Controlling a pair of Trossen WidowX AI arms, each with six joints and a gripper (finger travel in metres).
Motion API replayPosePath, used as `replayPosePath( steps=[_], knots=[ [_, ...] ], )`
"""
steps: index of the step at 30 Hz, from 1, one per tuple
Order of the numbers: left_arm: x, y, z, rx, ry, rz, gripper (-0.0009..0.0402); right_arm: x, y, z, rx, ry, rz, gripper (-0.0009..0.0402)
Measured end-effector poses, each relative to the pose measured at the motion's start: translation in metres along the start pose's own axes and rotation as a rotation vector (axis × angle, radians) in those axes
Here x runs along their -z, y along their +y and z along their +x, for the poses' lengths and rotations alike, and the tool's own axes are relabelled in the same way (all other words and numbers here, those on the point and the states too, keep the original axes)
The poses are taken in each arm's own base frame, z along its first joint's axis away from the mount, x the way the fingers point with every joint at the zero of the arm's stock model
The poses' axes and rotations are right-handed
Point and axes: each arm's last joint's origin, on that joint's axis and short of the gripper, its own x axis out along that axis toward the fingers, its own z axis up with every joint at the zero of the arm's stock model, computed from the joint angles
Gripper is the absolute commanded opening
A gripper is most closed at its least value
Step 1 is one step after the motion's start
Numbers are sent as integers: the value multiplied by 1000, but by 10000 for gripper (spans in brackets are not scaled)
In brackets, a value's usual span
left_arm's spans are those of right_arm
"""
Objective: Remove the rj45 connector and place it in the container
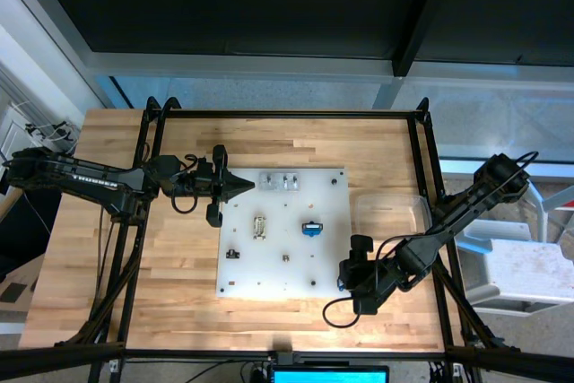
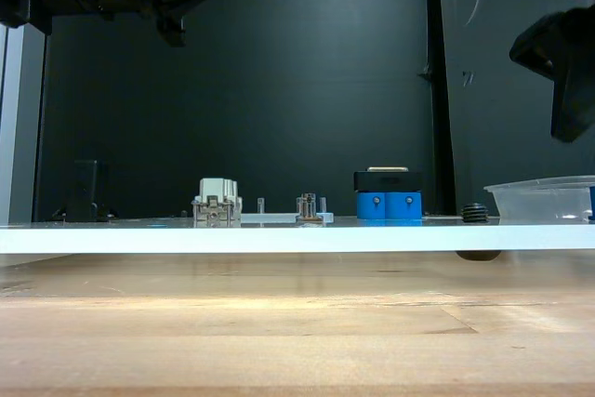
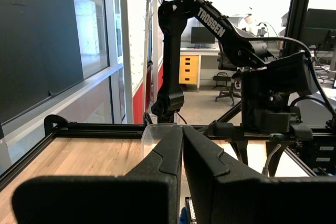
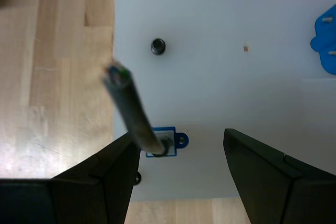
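One rj45 connector (image 4: 163, 146) sits plugged into a small blue holder (image 4: 172, 132) near the corner of the white board (image 1: 282, 266). A short grey cable (image 4: 131, 106) rises from it at a slant, its cut end showing coloured wires. The right end effector (image 4: 181, 149) hangs over this spot with its fingers (image 4: 113, 182) wide apart. The holder lies between them, closer to the left-hand finger, and the cable leans just beside that finger. Whether they touch cannot be told. A black screw (image 4: 157, 46) stands on the board a little beyond the holder.

Further in on the board is a blue block (image 1: 311, 228) with a dark top. The container (image 1: 390, 213) rests on the bench (image 1: 179, 248) just beside the board's right edge, and the right arm reaches across its near side.

At the board's far left corner the left end effector (image 1: 240, 187) is held high above the surface, pointing inward. Its two fingers (image 3: 165, 153) are pressed together with nothing between them.
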Motion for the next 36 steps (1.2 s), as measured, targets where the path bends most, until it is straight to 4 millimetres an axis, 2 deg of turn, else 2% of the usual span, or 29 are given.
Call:
replayPosePath(
  steps=[28,31,36],
  knots=[
    [0,0,0,0,-1,0,0,0,-3,10,14,23,-5,218],
    [0,0,0,0,-1,0,0,0,-3,10,14,23,-5,204],
    [0,0,0,0,0,0,0,-1,-3,10,6,24,-3,154]
  ],
)
